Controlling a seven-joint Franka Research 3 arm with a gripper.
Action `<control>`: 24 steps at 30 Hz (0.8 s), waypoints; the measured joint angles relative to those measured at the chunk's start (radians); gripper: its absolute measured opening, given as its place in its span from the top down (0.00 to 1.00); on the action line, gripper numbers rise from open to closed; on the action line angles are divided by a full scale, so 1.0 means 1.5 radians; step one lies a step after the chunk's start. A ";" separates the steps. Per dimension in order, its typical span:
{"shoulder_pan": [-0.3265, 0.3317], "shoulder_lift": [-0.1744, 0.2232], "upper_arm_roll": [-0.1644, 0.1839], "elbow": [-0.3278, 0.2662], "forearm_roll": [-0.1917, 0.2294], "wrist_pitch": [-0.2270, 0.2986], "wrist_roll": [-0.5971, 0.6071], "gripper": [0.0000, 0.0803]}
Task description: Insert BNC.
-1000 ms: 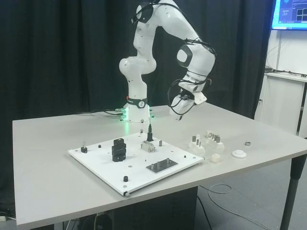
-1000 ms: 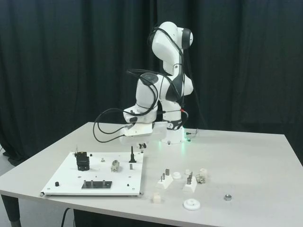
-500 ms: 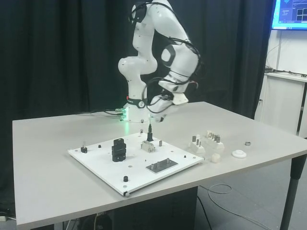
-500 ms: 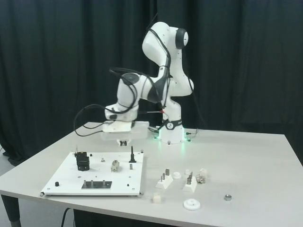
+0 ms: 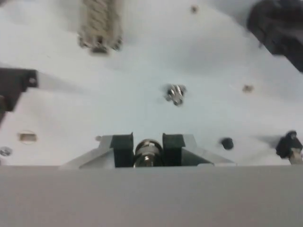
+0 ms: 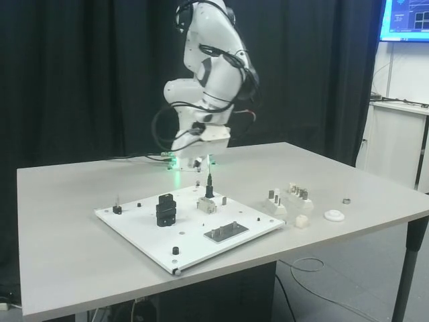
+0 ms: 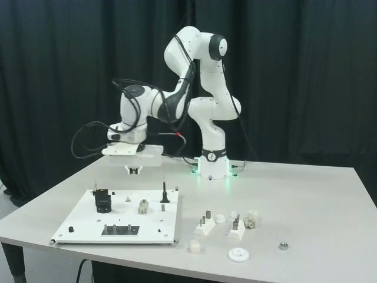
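Observation:
In the wrist view my gripper [image 5: 148, 150] is shut on a small grey metal BNC connector [image 5: 148, 156], which sits between the two black fingers [image 5: 123, 147]. Beneath it lies the white board [image 5: 142, 61], with a small metal stub [image 5: 175, 93] standing just ahead of the fingertips. From the room views, the gripper [image 6: 196, 161] [image 7: 134, 171] hangs above the far part of the board [image 6: 144, 231] [image 7: 82, 221]. It is between the black block [image 7: 103, 201] and the upright black post [image 7: 164, 193], well clear of both.
The board also carries a grey connector [image 6: 207, 205], a metal plate [image 6: 226, 231] and several small pegs. Off the board, white holders [image 6: 275, 203] with pins, a white gear [image 6: 333, 215] and a nut [image 6: 346, 200] lie on the grey table [image 6: 67, 261]. The arm's base [image 6: 190, 155] stands behind the board.
The arm has swung from above the table beside the board to above the board's far part. Its grip has not visibly changed.

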 joint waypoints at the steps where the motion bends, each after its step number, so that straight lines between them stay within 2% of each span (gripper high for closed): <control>1: -0.006 0.000 -0.002 -0.001 0.001 0.002 0.000 0.84; 5: -0.021 -0.001 -0.015 -0.009 0.007 0.016 0.000 0.84; 17: -0.028 -0.003 -0.072 -0.050 0.066 0.067 -0.002 0.84; 24: -0.028 -0.009 -0.088 -0.081 0.091 0.093 -0.038 0.84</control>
